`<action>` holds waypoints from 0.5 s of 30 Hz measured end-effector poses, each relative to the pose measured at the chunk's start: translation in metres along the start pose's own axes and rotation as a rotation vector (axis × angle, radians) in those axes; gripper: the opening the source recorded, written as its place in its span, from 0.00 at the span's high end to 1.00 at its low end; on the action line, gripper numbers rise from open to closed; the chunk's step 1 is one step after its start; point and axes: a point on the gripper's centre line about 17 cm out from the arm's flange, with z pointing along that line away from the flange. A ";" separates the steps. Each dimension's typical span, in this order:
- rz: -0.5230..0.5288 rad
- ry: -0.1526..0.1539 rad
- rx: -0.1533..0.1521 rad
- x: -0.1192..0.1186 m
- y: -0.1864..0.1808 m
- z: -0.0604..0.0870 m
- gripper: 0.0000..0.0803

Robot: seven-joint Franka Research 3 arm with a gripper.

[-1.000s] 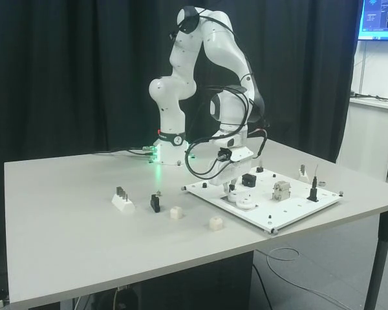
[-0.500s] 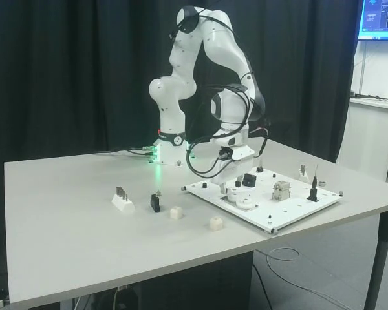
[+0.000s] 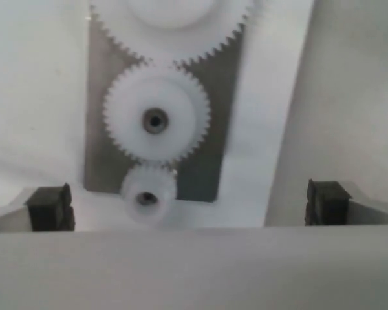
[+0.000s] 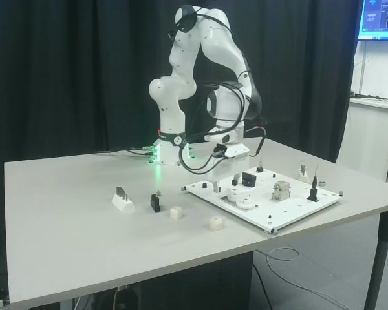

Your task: Insert small gear.

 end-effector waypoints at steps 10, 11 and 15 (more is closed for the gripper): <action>0.063 -0.001 -0.010 -0.004 0.012 -0.001 0.00; 0.065 -0.002 -0.011 -0.005 0.012 -0.001 0.00; 0.070 -0.003 -0.012 -0.006 0.015 -0.001 0.00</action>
